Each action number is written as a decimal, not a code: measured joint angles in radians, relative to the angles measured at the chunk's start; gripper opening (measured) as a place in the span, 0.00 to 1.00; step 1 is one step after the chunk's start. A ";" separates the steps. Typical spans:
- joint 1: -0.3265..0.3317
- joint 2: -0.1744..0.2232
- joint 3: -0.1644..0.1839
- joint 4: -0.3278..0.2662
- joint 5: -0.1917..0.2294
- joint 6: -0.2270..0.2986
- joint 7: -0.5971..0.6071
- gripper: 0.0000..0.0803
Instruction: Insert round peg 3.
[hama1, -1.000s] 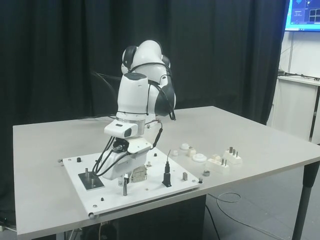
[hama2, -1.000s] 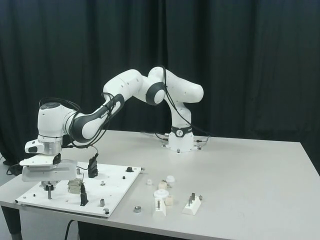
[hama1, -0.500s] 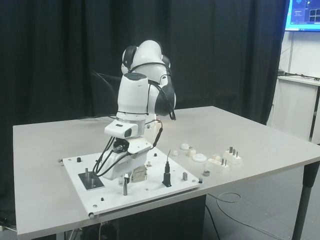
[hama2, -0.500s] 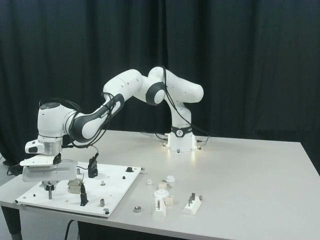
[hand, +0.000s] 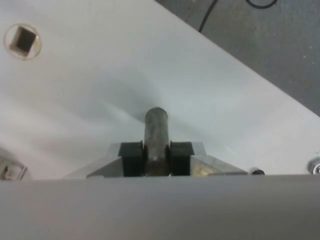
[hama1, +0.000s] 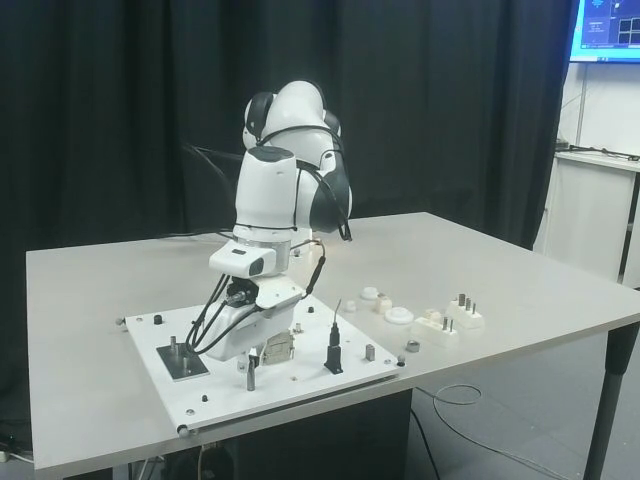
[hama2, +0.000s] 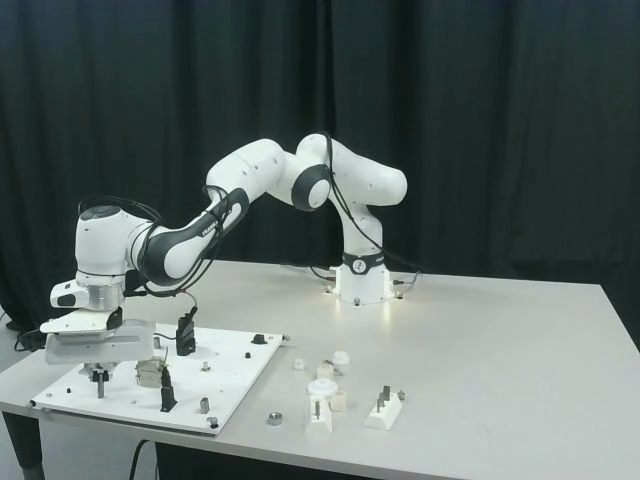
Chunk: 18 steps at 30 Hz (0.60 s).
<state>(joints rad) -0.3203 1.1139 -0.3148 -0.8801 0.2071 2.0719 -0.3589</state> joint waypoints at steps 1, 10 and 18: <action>0.000 0.001 0.000 0.001 0.000 0.000 0.000 0.14; 0.000 0.005 -0.001 0.005 0.000 0.001 0.000 0.14; 0.000 0.005 -0.001 0.005 0.000 0.001 -0.013 0.14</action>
<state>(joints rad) -0.3203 1.1188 -0.3156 -0.8748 0.2071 2.0725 -0.3721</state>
